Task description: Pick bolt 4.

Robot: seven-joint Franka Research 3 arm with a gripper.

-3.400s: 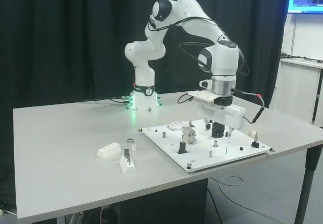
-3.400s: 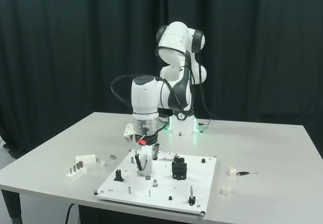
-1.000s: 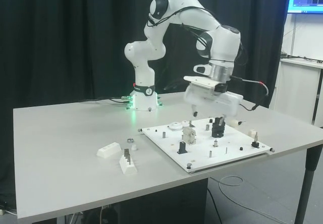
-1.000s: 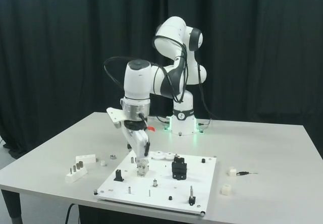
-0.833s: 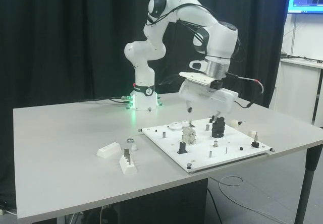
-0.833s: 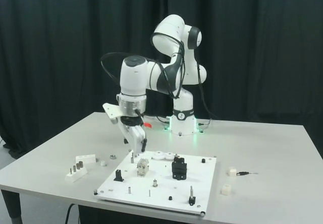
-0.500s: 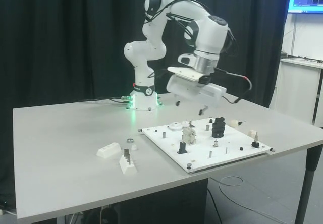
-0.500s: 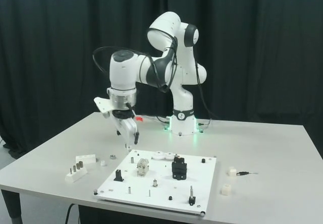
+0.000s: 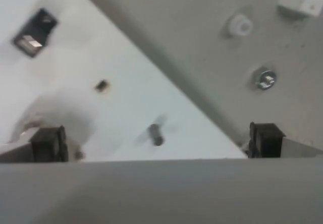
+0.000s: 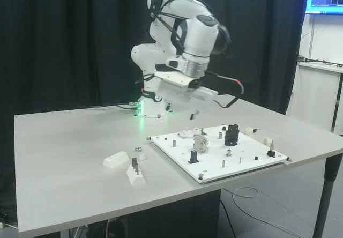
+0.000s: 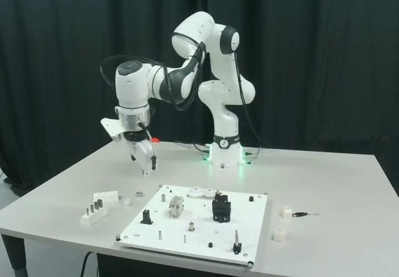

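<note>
Above the grey counter (image 10: 64,141), beside the far corner of the white board (image 10: 241,165), the white arm's end effector (image 10: 179,112) hung well clear of the surface, its two black fingertips (image 9: 48,143) spread wide. The wrist view looked down on the board's edge, on a short upright peg (image 9: 155,134) standing on the board, and on a nut (image 9: 265,78) and a small white ring (image 9: 239,24) lying on the counter just beside it. The bolts (image 11: 93,208) stood upright in a row in a small white holder (image 10: 136,176) on the counter, near the board's side and well apart from the end effector; which of them was bolt 4 could not be told. A second white block (image 10: 115,159) lay just beside the holder.
</note>
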